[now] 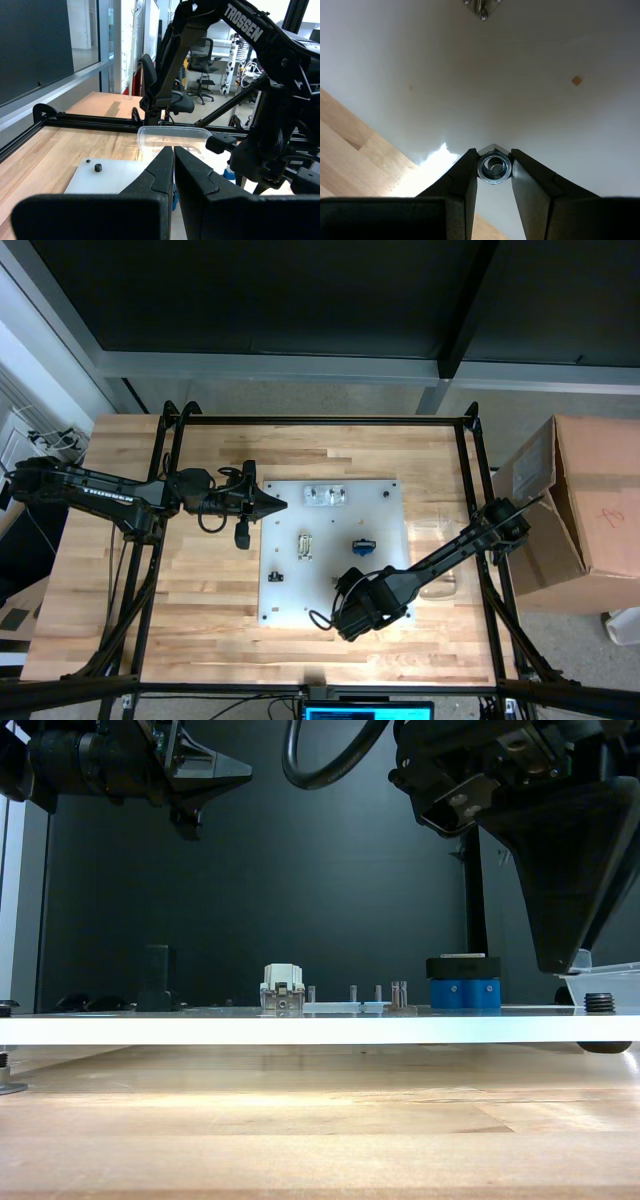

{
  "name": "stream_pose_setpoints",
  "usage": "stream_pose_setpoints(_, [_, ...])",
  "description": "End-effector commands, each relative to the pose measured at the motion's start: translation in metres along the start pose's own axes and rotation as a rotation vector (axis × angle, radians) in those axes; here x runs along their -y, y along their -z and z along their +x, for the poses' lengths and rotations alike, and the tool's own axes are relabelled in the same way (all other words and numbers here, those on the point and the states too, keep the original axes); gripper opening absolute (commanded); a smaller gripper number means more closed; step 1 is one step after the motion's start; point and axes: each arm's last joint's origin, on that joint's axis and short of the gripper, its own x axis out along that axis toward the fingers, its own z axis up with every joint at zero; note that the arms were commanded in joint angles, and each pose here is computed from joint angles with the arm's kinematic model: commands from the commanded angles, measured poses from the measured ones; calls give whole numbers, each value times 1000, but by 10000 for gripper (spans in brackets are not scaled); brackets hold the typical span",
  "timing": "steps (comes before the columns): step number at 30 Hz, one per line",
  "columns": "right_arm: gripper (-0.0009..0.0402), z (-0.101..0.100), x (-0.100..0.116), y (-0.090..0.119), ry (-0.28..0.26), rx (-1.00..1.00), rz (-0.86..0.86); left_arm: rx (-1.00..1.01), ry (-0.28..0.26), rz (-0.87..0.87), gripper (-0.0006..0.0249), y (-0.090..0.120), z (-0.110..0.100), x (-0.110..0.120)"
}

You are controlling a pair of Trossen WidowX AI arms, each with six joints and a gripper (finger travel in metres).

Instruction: Pick the M12 nut and place it on its threads and fasten

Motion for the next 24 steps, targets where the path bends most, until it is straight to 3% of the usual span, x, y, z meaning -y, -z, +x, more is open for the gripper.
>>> stream_pose_setpoints(1, [4, -2, 1, 3, -8, -1, 4, 0, 0, 0, 0, 0, 0, 0])
stream_pose_setpoints(7, [4, 4, 5, 9, -33, 1, 7, -1, 0, 0, 0, 0, 0, 0])
stream_pose_setpoints(24, [4, 17, 8, 13, 1, -3, -1, 0, 0, 0, 0, 0, 0, 0])
